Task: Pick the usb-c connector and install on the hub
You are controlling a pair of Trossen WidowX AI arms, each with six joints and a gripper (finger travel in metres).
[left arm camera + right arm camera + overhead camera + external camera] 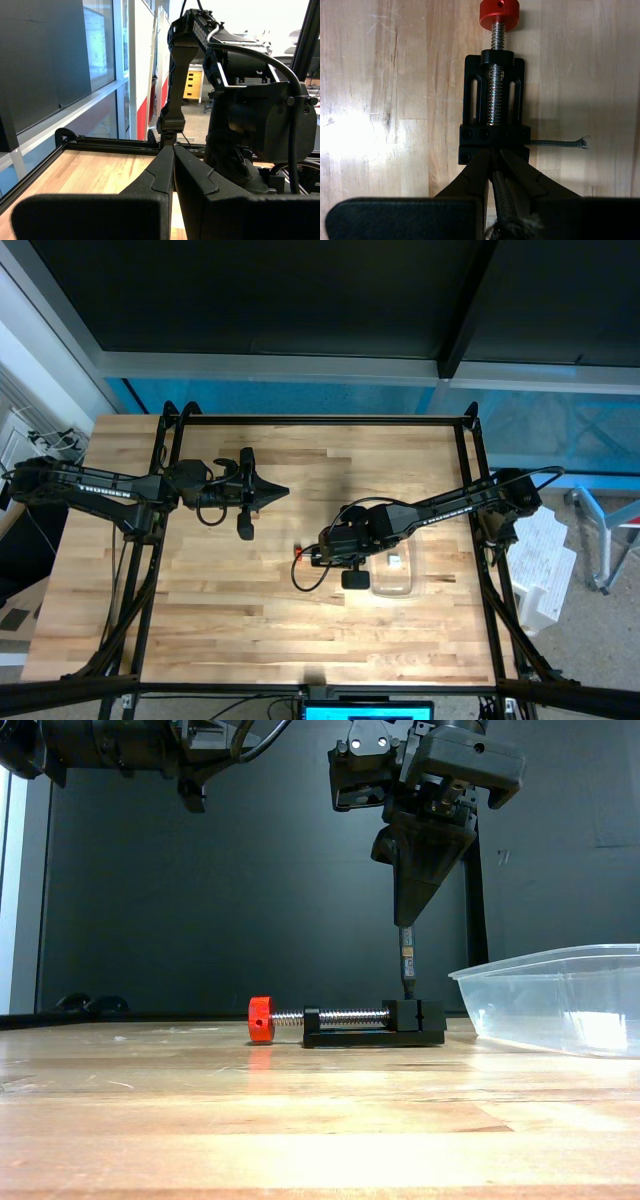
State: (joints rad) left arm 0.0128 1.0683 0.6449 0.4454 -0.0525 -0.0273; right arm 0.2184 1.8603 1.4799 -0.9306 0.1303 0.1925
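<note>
Low cam: table-top height at the near edge, level, close on the hub's [375, 1023] long side. High cam: above the near edge, tilted down and away, far off – hub small at mid-table. Right wrist cam: straight down along right gripper [494, 152], which pinches the usb-c connector [407, 968] over hub, v. close. Left wrist cam: level along left gripper [173, 150], fingers together, well apart from hub – faces right arm. Hub shared by low, high, right wrist.

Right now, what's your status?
Left pincer shut, parked high. Right pincer shut on usb-c connector, upright over hub. Clear tray beside, not blocking.
</note>
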